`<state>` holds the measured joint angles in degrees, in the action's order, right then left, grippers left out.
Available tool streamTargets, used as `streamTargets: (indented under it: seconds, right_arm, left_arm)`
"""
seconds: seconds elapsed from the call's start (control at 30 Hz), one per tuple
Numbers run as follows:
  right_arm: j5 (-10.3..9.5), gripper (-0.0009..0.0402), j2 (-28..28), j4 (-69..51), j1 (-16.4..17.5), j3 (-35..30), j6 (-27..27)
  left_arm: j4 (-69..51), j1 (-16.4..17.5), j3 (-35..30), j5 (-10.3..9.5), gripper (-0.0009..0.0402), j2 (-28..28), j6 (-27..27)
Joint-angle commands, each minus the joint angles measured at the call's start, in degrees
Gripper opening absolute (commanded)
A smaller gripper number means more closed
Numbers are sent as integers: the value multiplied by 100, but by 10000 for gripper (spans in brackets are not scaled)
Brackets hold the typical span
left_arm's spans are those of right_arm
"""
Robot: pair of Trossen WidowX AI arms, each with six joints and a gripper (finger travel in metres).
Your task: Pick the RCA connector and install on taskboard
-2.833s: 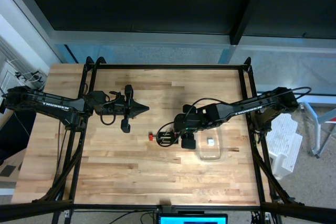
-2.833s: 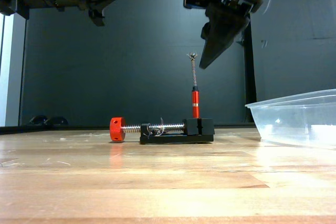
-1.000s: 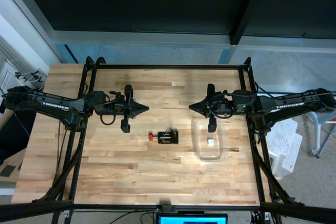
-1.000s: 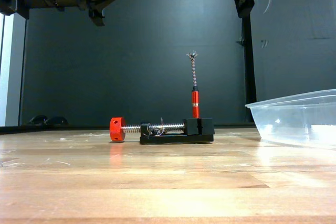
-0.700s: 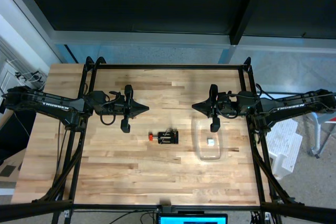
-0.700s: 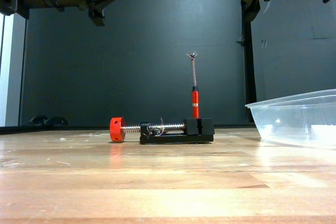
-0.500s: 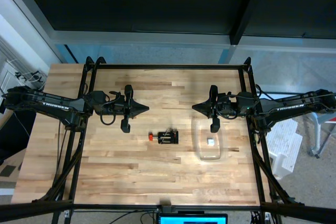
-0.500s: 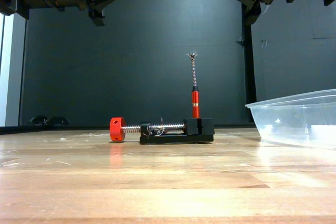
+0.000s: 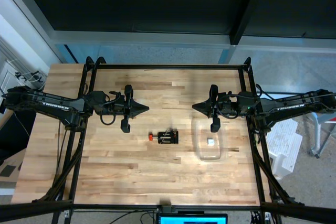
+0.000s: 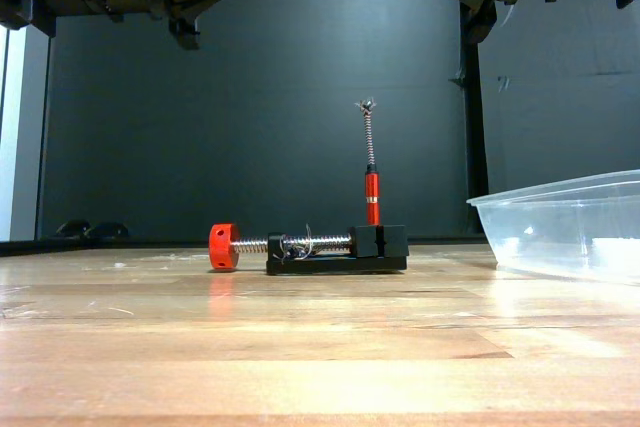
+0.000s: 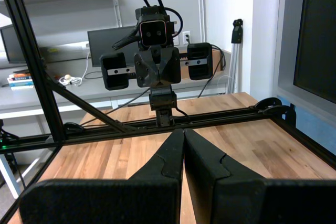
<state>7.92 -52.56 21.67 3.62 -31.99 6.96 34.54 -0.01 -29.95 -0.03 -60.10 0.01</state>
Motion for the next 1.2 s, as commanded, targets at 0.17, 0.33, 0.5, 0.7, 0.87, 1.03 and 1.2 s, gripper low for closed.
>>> streamTargets:
  seconds: [0.17,0.33,0.5,0.7,0.87,1.03,1.2]
  right_arm:
    - [2,0,-4,-2,2,-9,2]
    - [2,0,-4,-2,0,-9,2]
    - [2,0,-4,-4,0,-9,2]
    - [2,0,-4,-24,2,-9,2]
    - [2,0,-4,-87,0,-9,2]
    - [2,0,-4,-175,0,-9,2]
    - [2,0,-4,-175,0,-9,2]
  left_arm:
    - [0,0,0,0,0,0,0]
    - [0,0,0,0,0,-2,0]
    - [0,0,0,0,0,0,0]
    - [0,2,0,0,0,0,0]
    - [0,0,0,0,0,0,0]
    - [0,0,0,0,0,0,0]
    - [0,2,0,0,0,-2,0]
